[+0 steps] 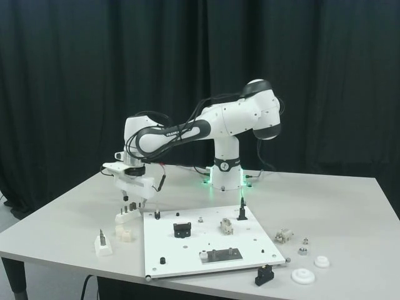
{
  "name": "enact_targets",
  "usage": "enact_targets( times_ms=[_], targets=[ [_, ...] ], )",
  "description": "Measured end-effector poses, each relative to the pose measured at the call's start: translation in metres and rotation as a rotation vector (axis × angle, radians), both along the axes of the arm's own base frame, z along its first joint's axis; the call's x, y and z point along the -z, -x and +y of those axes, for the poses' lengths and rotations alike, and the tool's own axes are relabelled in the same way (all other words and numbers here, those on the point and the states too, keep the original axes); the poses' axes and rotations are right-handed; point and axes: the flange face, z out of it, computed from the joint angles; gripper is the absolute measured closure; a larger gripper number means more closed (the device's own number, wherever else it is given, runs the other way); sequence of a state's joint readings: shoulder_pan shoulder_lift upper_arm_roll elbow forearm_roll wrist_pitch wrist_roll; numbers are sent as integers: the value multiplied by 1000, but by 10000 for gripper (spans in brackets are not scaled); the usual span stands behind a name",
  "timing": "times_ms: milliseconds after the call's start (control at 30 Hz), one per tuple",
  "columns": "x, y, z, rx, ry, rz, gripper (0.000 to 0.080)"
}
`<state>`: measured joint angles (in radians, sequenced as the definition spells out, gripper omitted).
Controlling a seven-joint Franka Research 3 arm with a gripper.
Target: Pick square peg 4.
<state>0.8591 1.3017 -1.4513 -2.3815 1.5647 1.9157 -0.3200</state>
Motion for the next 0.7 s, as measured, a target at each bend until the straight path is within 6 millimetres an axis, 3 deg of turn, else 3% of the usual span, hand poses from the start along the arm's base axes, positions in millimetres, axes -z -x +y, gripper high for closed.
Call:
enact_targets(
  times_ms=[467,500,633,667,700],
  targets=[
    [7,3,-1,-15,-6,15,3],
    [8,3,-1,-15,-7,16,104],
    [9,4,-1,-18,-8,20,104],
    [9,4,-1,-18,-8,21,286],
    [9,4,-1,-18,-9,22,286]
  ],
)
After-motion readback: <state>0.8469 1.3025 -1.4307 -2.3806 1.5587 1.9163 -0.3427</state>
